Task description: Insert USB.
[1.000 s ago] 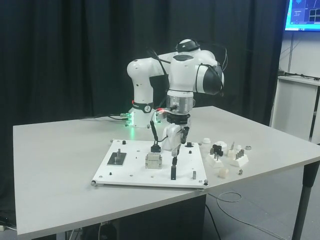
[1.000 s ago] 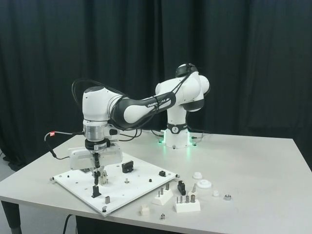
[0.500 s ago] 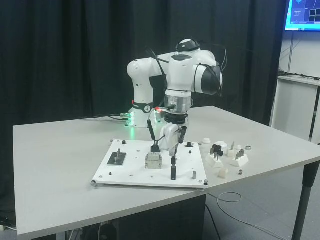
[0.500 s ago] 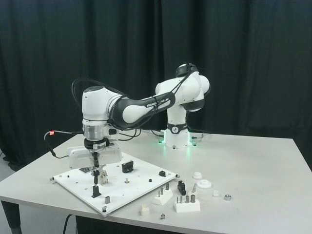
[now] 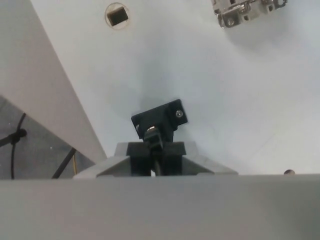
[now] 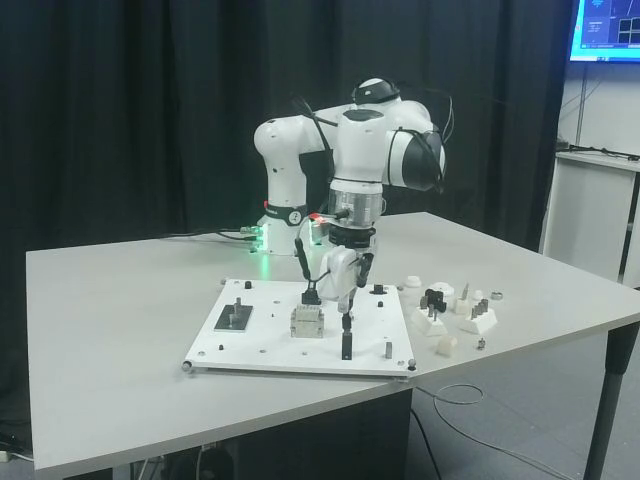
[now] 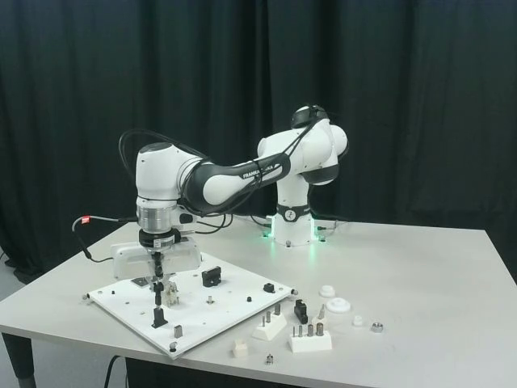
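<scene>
1. As the scene is read from left to right in the first room view, a small grey plate part comes first on the white board, and then a grey metal connector block.
2. Next comes the gripper, which hangs straight down from the white arm above the front part of the board.
3. Its two fingers are closed together on a thin black USB plug; the wrist view shows the plug pinched between the black fingertips.
4. Right under the plug stands the black USB socket, a small upright block fixed on the board.
5. The relation that matters: the socket lies directly below the jaws, and the long axis of the plug points down, toward the socket opening. From the wrist view the plug tip seems almost over the socket, though I cannot tell if it is exactly centred.
6. In both room views I judge that the plug is above the socket and not yet inside, with a small gap between them; the second room view shows the same vertical line of gripper and socket.
7. Further right, off the board, white holders with small parts stand on the grey table, well apart from the gripper.
8. I think the next move needs a straight descent, with plug and opening kept in the same orientation.
</scene>
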Tool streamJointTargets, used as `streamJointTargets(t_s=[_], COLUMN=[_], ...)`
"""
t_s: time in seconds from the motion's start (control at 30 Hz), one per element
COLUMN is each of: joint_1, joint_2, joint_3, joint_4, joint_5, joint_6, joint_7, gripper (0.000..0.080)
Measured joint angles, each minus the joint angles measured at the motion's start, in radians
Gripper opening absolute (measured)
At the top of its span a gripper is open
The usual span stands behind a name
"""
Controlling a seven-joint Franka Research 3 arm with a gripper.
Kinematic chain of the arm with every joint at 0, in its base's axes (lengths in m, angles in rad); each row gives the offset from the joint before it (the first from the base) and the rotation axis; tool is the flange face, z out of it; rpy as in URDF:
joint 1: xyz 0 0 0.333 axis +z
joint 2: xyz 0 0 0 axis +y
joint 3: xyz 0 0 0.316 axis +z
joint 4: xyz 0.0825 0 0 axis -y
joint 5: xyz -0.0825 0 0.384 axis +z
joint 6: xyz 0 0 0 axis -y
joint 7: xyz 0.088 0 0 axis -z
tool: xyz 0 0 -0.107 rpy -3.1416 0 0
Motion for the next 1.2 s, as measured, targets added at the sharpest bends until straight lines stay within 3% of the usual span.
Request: streamJointTargets(t_s=[1.2], joint_1=[0.005], joint_2=[0.0], joint_3=[0.011], joint_4=[-0.01], joint_5=[0.003], joint_6=[0.033], joint_7=[0.0], gripper=[0.0048])
